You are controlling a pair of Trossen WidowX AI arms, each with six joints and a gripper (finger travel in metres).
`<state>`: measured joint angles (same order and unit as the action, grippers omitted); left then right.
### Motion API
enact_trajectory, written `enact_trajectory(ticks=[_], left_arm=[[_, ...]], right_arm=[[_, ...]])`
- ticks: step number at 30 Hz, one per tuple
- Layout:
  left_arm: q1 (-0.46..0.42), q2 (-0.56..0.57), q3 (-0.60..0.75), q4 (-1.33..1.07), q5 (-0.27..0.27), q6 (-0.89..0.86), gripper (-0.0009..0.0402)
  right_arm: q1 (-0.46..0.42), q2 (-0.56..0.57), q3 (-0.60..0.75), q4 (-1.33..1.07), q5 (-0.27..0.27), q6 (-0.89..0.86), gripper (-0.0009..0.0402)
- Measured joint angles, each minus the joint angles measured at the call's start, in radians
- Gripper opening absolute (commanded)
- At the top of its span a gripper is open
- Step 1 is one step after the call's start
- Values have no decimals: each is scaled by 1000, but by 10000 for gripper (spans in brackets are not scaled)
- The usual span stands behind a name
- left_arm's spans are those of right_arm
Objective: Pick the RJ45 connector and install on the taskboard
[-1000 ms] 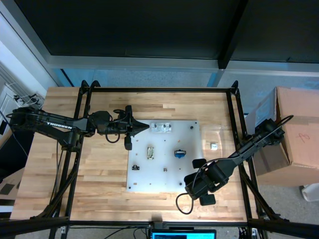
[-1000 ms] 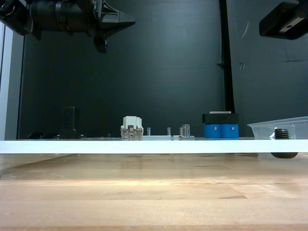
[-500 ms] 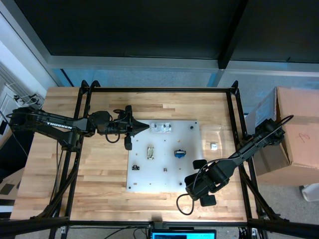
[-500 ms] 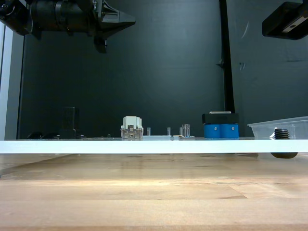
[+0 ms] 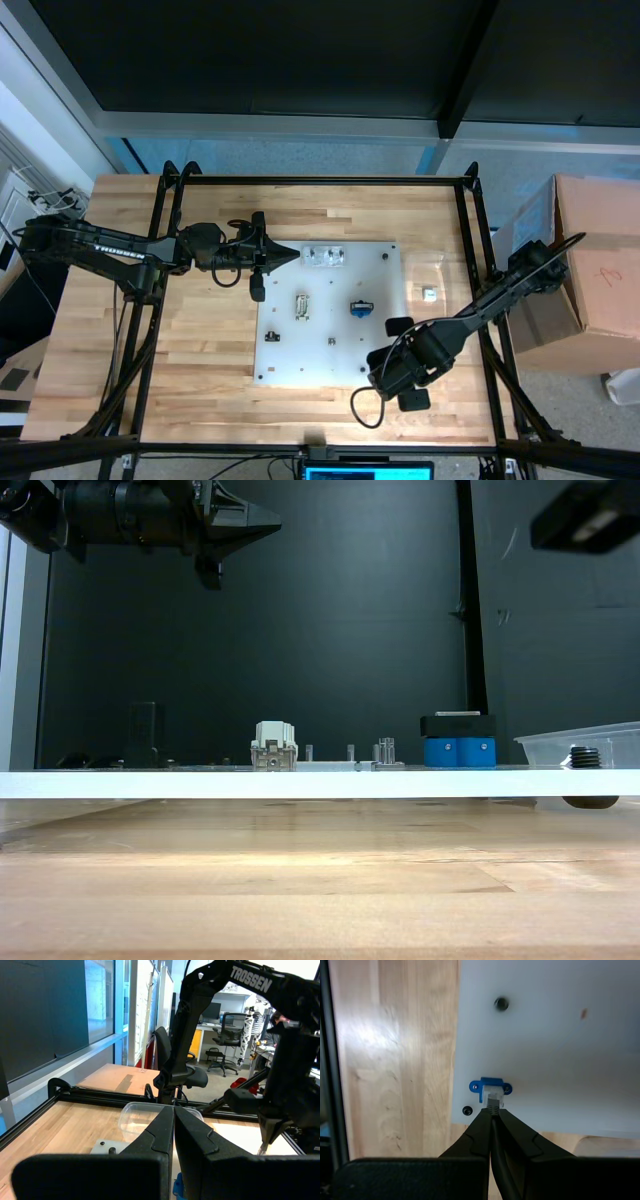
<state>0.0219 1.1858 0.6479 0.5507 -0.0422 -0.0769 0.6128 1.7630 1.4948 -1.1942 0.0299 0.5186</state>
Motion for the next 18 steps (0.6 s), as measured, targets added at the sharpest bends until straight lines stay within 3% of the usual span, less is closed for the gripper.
enact_trajectory(ticks=[9,18], left_arm=[[0,0,0,0,0,0,0],[0,0,0,0,0,0,0]], right_arm=[[-16,-8,102,-116,-28,1,0],[-17,-6,104,-131,-32,1,0]])
